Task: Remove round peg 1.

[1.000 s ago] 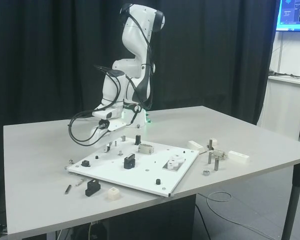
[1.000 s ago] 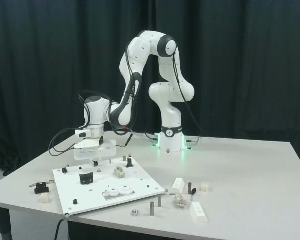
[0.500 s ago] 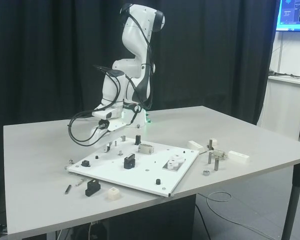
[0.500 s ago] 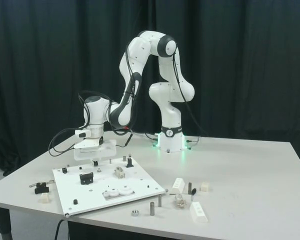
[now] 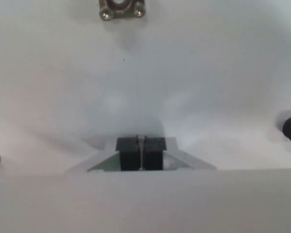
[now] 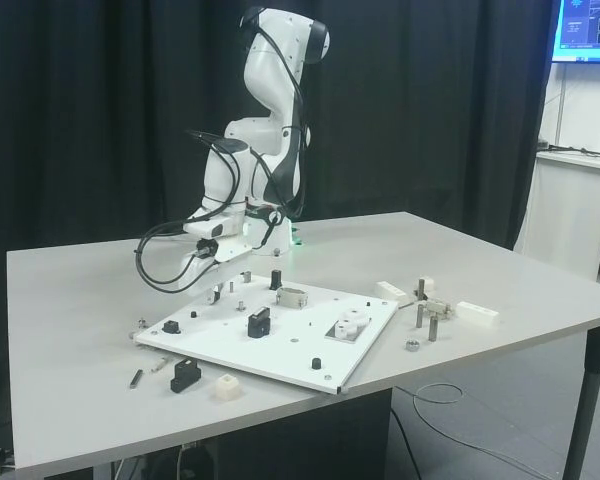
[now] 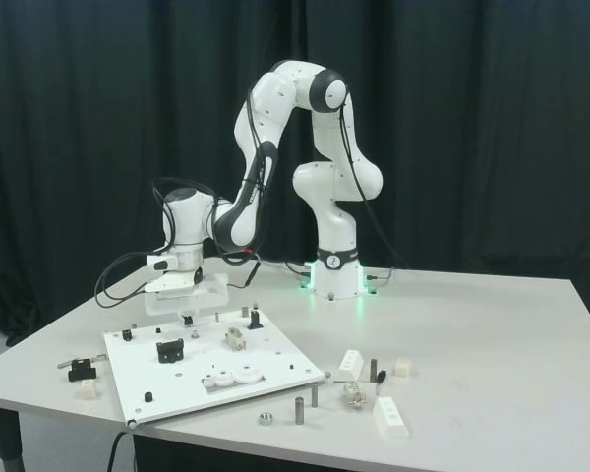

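My gripper (image 5: 140, 154) hangs low over the white board (image 5: 136, 87), near its far edge. Both black pads (image 5: 128, 155) are pressed almost together, with a thin grey peg (image 5: 140, 145) pinched upright between them. From the room views, the gripper (image 6: 217, 292) (image 7: 188, 317) stands just above the board (image 6: 280, 345) (image 7: 192, 372), and the peg's lower end is hidden by the fingers. Whether the peg still touches the board I cannot tell.
On the board stand a metal flange (image 5: 121, 7), black blocks (image 6: 258, 322), white gears (image 6: 352, 320) and a grey bracket (image 6: 292, 296). A black block (image 6: 184, 375) and white cube (image 6: 225, 387) lie by its near corner. Pegs (image 6: 427, 320) and white blocks (image 6: 477, 312) lie to the right.
The gripper has risen very slightly above the board while staying shut. Nothing else on the table has moved.
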